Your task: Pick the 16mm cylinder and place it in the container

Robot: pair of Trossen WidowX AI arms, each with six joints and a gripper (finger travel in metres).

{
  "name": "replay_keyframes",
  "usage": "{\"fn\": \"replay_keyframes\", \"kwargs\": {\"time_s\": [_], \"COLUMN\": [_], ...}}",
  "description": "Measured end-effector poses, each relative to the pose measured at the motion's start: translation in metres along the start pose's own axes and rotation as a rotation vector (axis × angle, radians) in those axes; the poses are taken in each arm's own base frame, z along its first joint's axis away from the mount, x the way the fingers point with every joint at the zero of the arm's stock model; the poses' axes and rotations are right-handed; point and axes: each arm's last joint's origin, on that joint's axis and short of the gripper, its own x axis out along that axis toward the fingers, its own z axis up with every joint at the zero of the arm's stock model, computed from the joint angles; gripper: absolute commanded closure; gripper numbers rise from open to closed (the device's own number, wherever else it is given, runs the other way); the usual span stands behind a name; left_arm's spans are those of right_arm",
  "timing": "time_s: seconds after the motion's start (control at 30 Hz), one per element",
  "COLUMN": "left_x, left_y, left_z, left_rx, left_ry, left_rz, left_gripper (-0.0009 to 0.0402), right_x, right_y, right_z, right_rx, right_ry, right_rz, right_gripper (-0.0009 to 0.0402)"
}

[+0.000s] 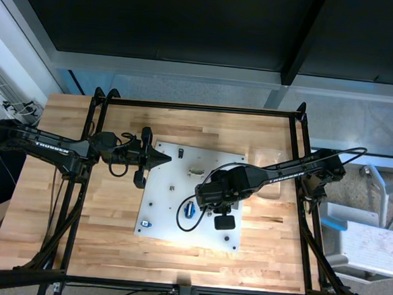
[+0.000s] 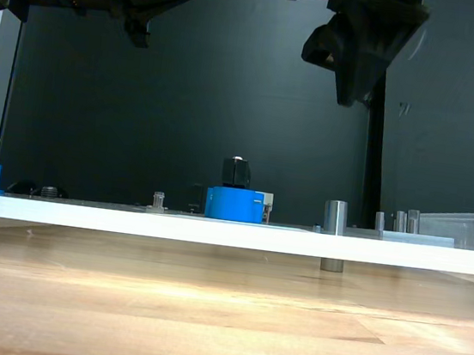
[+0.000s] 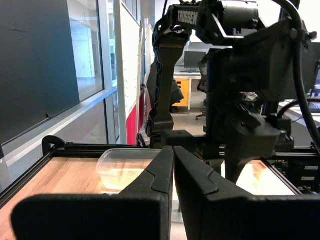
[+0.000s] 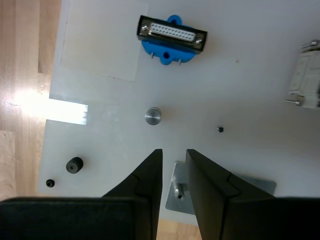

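Your right gripper (image 4: 173,152), slightly open and empty, hangs above the upright cylinder (image 4: 153,115), which stands just ahead of it. Your closed left gripper (image 3: 173,149) hangs farther off.

Both black robot arms are raised and reach inward, one gripper level and the other aimed down.
The black jointed left arm (image 1: 41,147) stretches out nearly level, its black two-fingered left gripper (image 1: 163,158) held high and pointing toward the centre, fingers (image 3: 155,180) pressed together. The black jointed right arm (image 1: 296,169) bends inward. Its black right gripper (image 4: 173,162) hangs high, pointing straight down, its fingers (image 4: 145,185) slightly parted with a narrow gap between them.
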Motion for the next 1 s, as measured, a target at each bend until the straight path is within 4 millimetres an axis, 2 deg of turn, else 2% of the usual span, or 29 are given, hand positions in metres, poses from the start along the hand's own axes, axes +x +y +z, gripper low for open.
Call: {"fn": "replay_keyframes", "kwargs": {"time_s": [0.47, 1.0], "left_x": [0.0, 0.0], "left_y": [0.0, 0.0], "left_z": [0.0, 0.0], "left_rx": [0.0, 0.0], "left_ry": [0.0, 0.0], "left_rz": [0.0, 0.0], "left_gripper": [0.0393, 0.0393], "right_x": [0.036, 0.062], "right_y": [0.012, 0.016], "right_z": [0.007, 0.011], "right_rx": [-0.026, -0.034], "right_ry": [0.07, 0.109], "right_rz": [-0.028, -0.034], "right_gripper": [0.0199, 0.0201]}}
